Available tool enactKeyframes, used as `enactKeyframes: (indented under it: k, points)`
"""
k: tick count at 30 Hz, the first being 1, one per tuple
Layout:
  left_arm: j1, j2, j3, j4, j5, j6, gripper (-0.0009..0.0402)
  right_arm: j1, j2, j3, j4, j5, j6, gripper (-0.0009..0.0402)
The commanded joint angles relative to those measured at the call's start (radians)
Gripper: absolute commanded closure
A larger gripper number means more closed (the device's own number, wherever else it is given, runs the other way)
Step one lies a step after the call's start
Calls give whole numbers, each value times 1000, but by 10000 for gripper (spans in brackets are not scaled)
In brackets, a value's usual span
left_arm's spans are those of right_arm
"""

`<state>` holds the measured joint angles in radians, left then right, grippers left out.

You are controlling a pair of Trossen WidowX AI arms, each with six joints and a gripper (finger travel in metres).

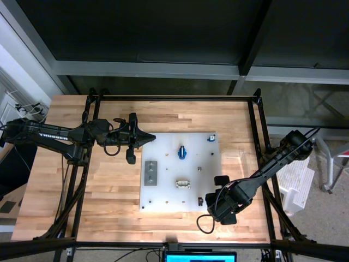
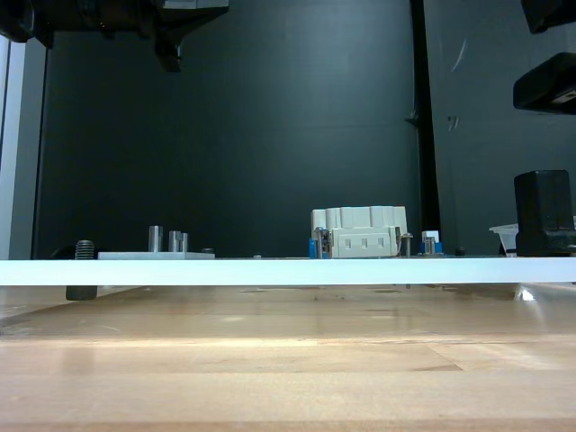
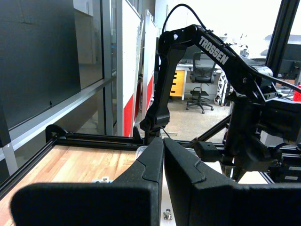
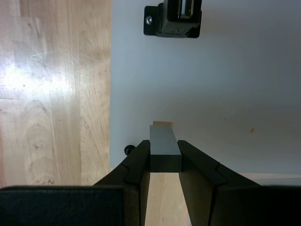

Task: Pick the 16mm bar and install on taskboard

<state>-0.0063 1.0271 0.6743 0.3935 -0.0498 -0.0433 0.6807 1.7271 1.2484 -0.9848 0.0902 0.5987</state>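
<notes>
The 16mm bar (image 4: 164, 148) is a short grey block, held between the fingers of my right gripper (image 4: 164, 157), which is shut on it. The bar hangs over the near right part of the white taskboard (image 4: 225, 84), just before a small rectangular opening (image 4: 162, 124) where wood shows through. In the high view the right gripper (image 1: 218, 204) hovers at the board's near right corner and hides the bar. My left gripper (image 1: 146, 138) is shut and holds nothing, raised over the board's far left edge; its fingers (image 3: 153, 162) are pressed together.
The board (image 1: 163, 153) carries a grey plate with pegs (image 1: 150, 172), a blue part (image 1: 182, 152), a beige connector (image 1: 183, 184) and a black fixture (image 1: 200, 201). That fixture (image 4: 173, 21) lies ahead of the bar. A black frame borders the wooden table (image 1: 65, 180).
</notes>
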Motion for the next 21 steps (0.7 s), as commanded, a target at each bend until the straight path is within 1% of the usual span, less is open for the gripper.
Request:
enactKeyframes:
  k: [1,21]
  points:
    - [0,0,0,0,0,0,393,0,-1,-13,8,-2,0,385]
    - [0,0,0,0,0,0,393,0,-1,-34,30,-1,0,385]
